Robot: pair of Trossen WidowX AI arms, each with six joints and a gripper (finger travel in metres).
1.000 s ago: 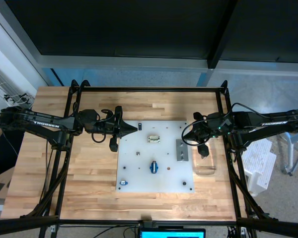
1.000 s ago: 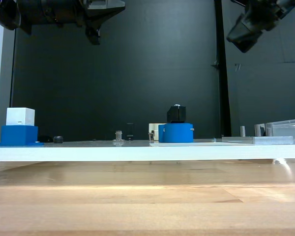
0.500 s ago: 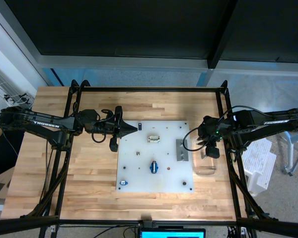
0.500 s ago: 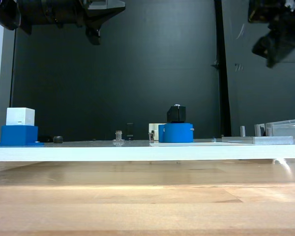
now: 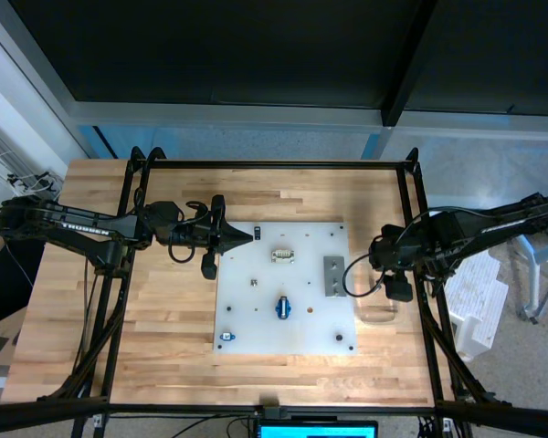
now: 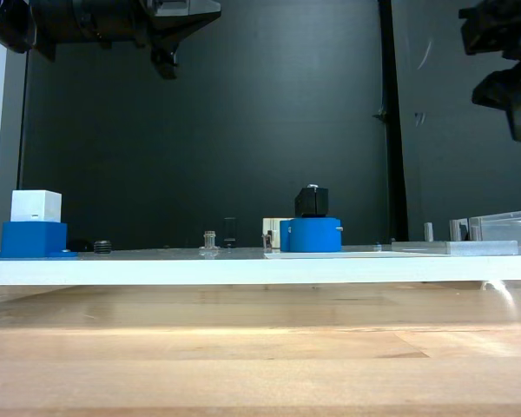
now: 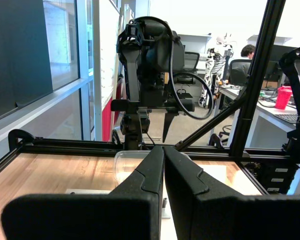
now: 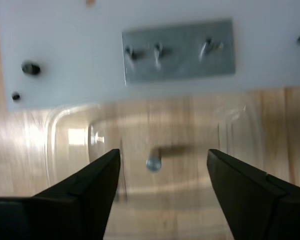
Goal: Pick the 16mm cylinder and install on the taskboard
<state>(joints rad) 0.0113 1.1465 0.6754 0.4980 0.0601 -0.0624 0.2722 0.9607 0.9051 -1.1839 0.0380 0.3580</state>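
Pale wood forms the table [image 5: 164, 338], which is ringed by a black frame [image 5: 274, 165]; a dark wall panel and grey floor are seen beyond its far edge. The white taskboard [image 5: 256, 315] is laid flat at the table's middle. On it, a beige connector [image 5: 281, 255] is set toward 12 o'clock, a blue connector [image 5: 281, 307] just toward 6 o'clock of centre, and a grey block [image 5: 334, 276] at 3 o'clock. A clear tray [image 5: 374, 317] is placed on the wood at 3 o'clock of the board, just beside its edge. The 16mm cylinder [image 8: 153, 163] is held inside this tray, on its floor, touched by nothing. The right gripper [image 5: 397, 290] is hung above the tray with its claw released, the cylinder framed between the spread fingers. The left gripper [image 5: 240, 235] is kept raised at 10 o'clock of the board, its claw clenched on nothing.
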